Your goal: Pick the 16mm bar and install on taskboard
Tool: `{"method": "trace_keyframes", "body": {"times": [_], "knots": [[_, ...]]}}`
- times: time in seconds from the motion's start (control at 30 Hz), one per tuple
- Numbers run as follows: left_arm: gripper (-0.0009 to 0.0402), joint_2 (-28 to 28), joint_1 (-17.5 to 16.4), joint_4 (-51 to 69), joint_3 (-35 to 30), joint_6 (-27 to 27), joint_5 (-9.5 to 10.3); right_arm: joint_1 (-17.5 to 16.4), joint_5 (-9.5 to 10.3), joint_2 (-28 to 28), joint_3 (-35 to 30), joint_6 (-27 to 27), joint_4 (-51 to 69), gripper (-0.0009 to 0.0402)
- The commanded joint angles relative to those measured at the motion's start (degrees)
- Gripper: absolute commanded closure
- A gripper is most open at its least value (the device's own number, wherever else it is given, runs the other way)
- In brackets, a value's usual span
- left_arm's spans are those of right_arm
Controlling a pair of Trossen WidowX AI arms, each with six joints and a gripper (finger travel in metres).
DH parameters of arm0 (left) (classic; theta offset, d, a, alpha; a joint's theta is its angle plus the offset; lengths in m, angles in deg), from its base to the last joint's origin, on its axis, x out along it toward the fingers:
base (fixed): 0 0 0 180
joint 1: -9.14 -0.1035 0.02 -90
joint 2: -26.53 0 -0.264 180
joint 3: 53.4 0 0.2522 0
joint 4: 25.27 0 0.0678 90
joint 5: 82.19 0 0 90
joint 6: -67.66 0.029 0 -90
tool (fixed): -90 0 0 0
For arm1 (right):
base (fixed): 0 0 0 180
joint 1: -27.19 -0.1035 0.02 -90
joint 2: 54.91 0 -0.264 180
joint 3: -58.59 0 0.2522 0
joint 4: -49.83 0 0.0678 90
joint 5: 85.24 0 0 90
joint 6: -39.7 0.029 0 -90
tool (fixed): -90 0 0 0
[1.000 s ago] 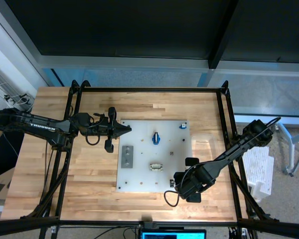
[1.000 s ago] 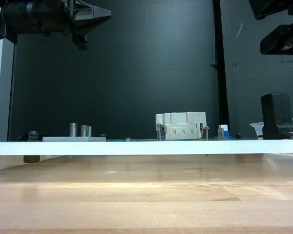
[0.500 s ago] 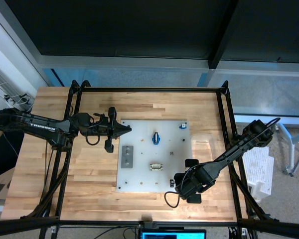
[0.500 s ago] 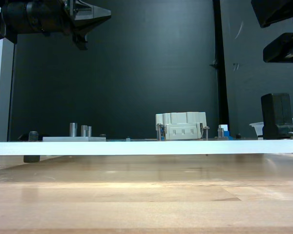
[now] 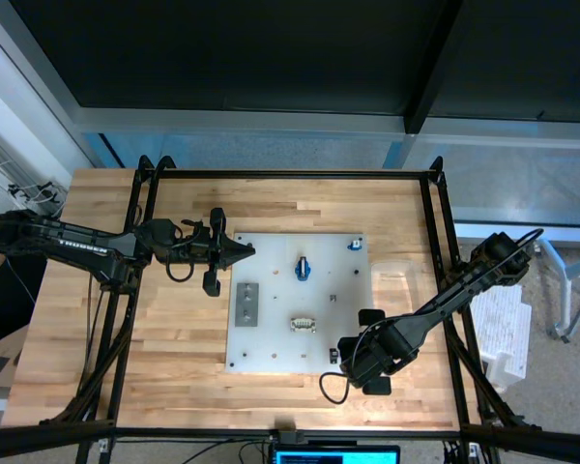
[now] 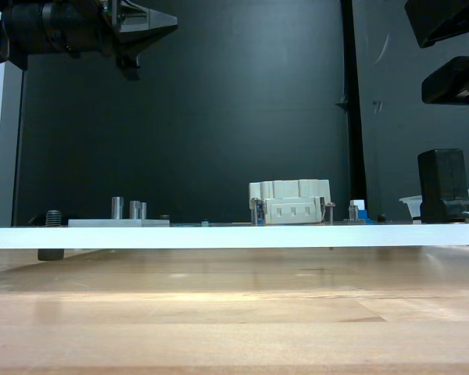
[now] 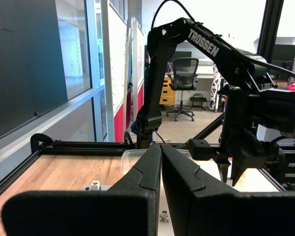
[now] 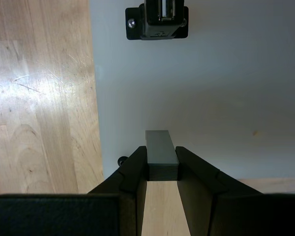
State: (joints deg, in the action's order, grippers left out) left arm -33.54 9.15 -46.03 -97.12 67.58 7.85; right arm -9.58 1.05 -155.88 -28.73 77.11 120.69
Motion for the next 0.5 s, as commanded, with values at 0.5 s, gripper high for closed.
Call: {"method": "trace_keyframes", "body": {"times": [0.5], "knots": [[0.0393, -0.02, -0.02, -0.02, 0.00, 0.02, -0.02, -0.02, -1.22, 0.02, 1.81, 0.09, -1.95, 0.0387]]}}
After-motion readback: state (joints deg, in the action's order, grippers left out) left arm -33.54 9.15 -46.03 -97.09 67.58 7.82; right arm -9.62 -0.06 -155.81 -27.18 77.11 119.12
